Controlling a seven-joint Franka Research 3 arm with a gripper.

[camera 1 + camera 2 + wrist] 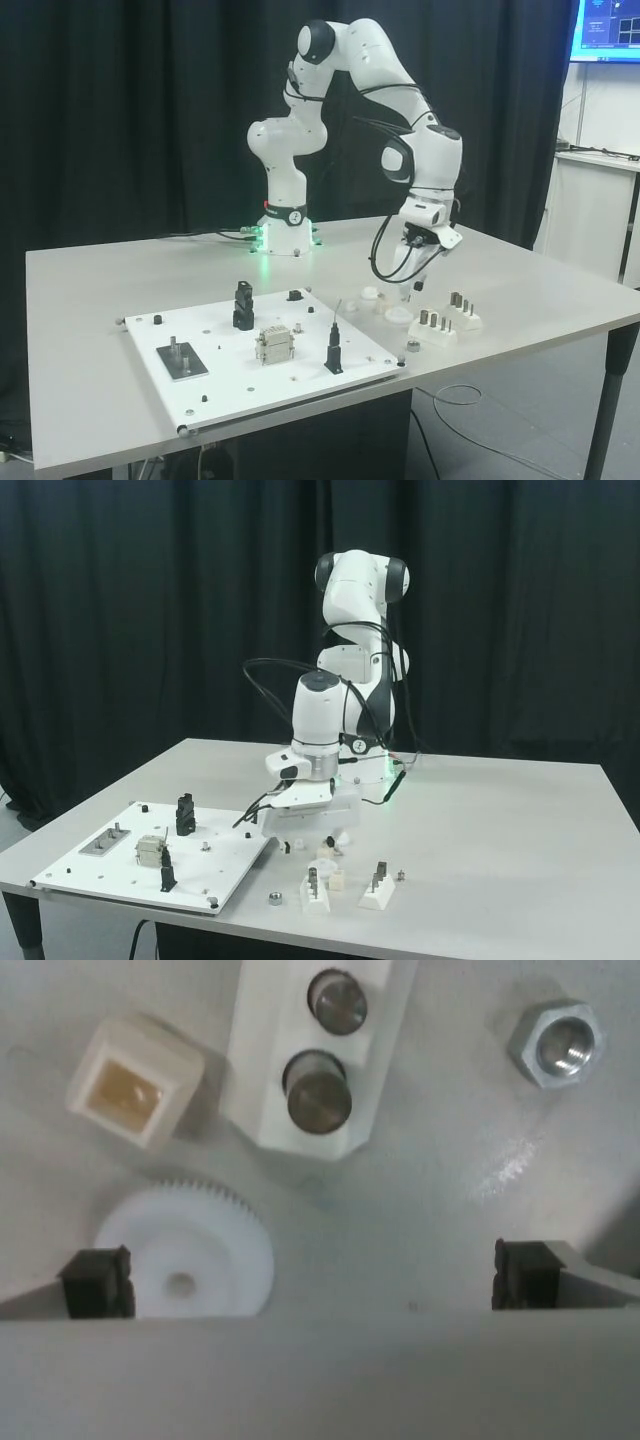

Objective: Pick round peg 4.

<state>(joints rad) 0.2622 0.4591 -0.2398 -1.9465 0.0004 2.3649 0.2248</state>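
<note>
Two grey round pegs (318,1090) (337,1002) stand upright in a white holder block (262,1060). In the first room view this holder (432,328) lies near the table's front right, with a second peg holder (462,312) beside it. My gripper (310,1280) hangs open a little above the table, short of the holder, with nothing between its black fingertips (97,1282). The room views show the gripper (413,290) (310,832) just behind the holders (315,892). Which peg is number 4 is not marked.
A white gear (185,1255) lies under one fingertip. A white square cap (135,1080) sits beside the holder, and a grey hex nut (556,1045) lies apart from it. The white assembly board (260,350) with black parts fills the table's left front.
</note>
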